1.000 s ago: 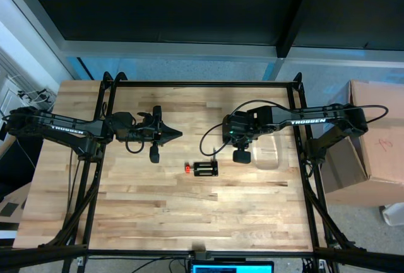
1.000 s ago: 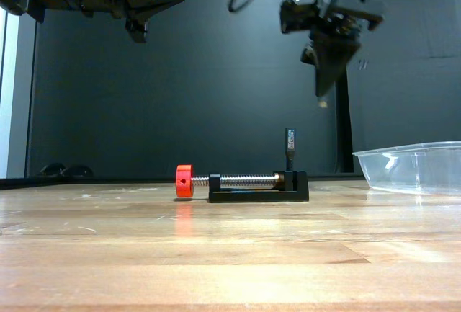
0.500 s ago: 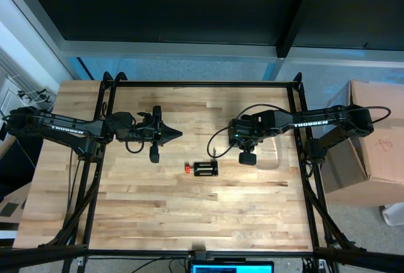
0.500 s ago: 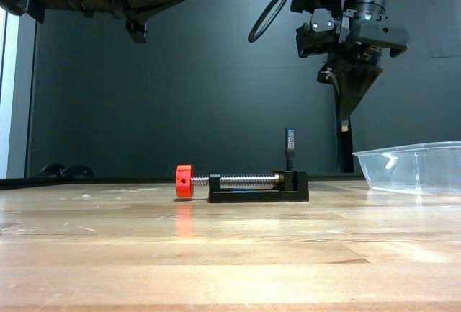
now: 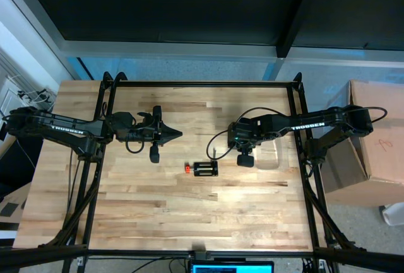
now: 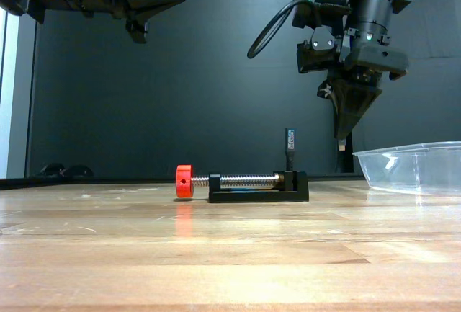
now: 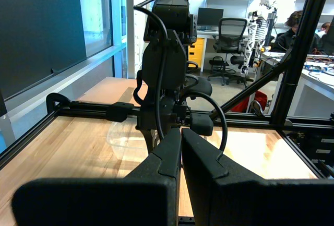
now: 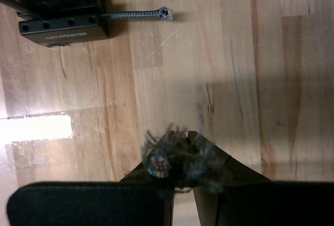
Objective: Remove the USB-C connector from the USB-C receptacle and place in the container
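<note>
My right gripper points straight down, shut on the USB-C connector, whose small tip hangs below the fingers. In the right wrist view the connector's frayed cable end sticks up between the closed fingers. It hangs clear of its seat, above the table between the black clamp fixture and the clear container. The receptacle stands upright in the fixture, with a braided stub beside it. My left gripper hovers shut and high, to the left of the fixture.
The fixture's screw ends in a red knob on its left. The container lies just right of my right gripper. A black frame rail borders the table.
My right gripper has moved right, away from above the fixture and toward the container, and has come lower, carrying the connector. The left arm has not moved.
</note>
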